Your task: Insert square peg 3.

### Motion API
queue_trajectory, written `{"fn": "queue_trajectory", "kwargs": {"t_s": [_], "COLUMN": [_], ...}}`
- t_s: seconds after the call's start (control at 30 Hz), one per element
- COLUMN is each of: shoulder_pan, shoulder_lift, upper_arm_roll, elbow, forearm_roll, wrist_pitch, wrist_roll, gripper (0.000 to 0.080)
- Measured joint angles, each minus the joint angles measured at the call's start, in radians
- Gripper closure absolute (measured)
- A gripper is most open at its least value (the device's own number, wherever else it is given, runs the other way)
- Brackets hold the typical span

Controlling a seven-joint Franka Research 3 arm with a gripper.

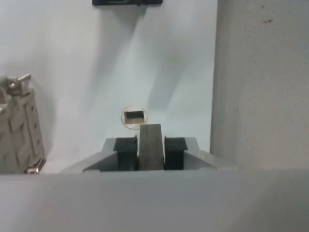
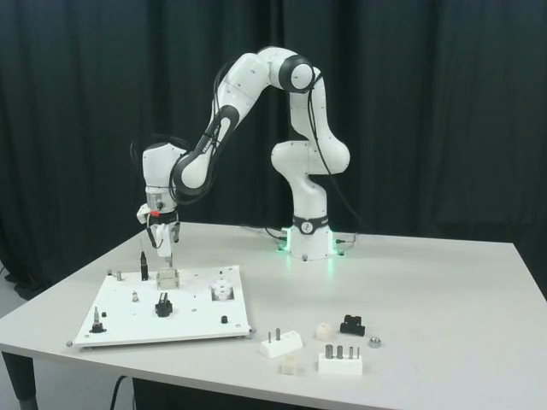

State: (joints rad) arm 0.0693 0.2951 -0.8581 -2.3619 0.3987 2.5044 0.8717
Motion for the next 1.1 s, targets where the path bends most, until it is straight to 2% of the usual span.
{"fn": "queue_trajectory", "kwargs": {"t_s": [0.63, 1.1], "shoulder_pan": [0.000, 0.000], "shoulder_lift": [0.067, 0.084], "upper_arm_roll": [0.014, 0.019], "elbow": [0.039, 0.048], "forearm_roll": [0.077, 0.099], "wrist_pitch": [-0.019, -0.025], "wrist_roll": [-0.023, -0.023], "gripper": [0.0688, 0.0688]}}
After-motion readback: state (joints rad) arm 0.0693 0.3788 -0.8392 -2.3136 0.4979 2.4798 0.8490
